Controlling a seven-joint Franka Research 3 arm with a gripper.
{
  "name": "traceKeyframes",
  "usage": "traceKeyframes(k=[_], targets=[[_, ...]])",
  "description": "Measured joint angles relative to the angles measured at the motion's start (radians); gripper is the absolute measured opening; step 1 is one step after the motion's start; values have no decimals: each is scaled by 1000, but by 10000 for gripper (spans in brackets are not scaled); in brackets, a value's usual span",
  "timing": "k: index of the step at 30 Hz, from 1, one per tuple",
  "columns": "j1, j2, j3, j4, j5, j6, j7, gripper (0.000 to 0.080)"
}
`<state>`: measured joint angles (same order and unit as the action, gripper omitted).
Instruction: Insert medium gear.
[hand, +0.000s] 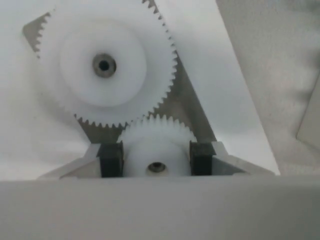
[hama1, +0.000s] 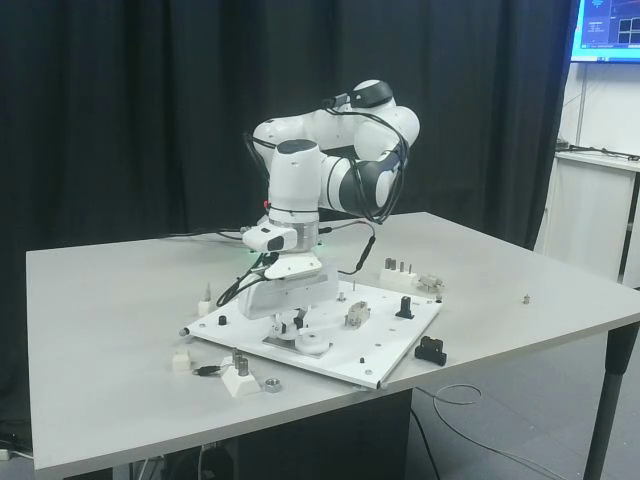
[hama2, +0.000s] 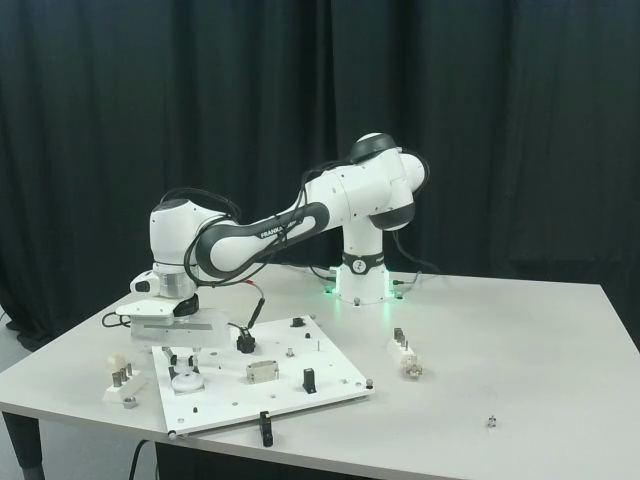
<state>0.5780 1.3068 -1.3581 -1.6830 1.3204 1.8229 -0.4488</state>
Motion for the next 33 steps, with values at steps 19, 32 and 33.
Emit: traceKeyframes(k=[19,32,33], targets=[[-1,0,0,0,1,0,177,280],[-3,0,1,1,3,-1,161,280],[-3,0,1,1,3,-1,148,280]])
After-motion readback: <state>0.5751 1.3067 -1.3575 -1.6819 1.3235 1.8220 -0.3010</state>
